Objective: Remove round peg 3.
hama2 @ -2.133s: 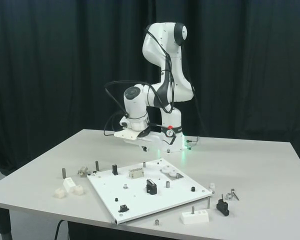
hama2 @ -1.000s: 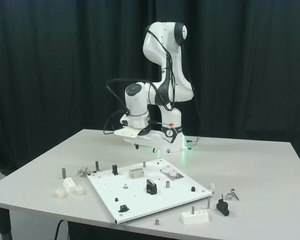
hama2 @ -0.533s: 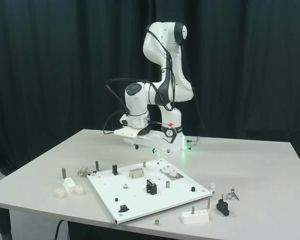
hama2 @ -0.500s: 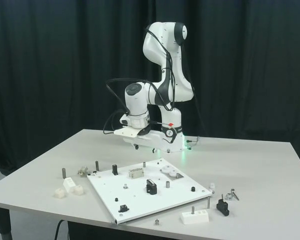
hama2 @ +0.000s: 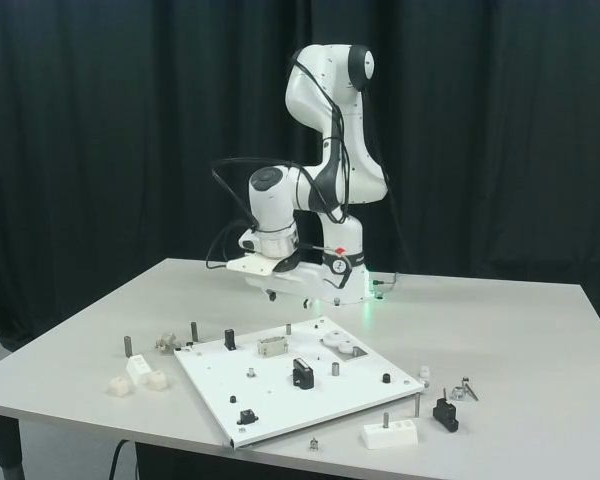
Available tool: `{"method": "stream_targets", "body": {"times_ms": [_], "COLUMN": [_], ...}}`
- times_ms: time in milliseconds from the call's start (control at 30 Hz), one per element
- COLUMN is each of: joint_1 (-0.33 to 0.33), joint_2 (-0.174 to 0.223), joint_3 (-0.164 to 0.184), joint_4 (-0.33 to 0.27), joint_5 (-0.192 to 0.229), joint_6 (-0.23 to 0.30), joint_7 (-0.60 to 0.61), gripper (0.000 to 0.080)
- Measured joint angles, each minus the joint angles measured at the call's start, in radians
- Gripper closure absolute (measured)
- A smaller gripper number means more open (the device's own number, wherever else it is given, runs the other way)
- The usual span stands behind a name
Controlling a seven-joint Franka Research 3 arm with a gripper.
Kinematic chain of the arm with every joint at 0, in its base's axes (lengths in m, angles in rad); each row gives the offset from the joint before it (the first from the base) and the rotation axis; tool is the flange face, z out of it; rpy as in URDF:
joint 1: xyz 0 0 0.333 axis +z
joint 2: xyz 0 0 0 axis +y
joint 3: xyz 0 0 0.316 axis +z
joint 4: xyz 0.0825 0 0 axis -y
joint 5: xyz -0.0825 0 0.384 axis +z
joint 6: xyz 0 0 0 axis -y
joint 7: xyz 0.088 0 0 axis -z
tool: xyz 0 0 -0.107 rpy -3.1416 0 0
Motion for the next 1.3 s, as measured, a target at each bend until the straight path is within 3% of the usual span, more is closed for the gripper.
{"method": "stream_targets", "body": {"times_ms": [333, 967, 1300], "joint_1": [0.000, -0.004, -0.012], "joint_2": [0.033, 0.153, 0.192], "joint_3": [-0.009, -0.023, -0.023], "joint_4": [-0.011, -0.015, -0.015], "joint_5": [0.034, 0.162, 0.213], "joint_6": [0.025, 0.142, 0.169], "joint_7": [-0.007, -0.102, -0.149], "gripper": [0.0003, 0.0003, 0.0003]}}
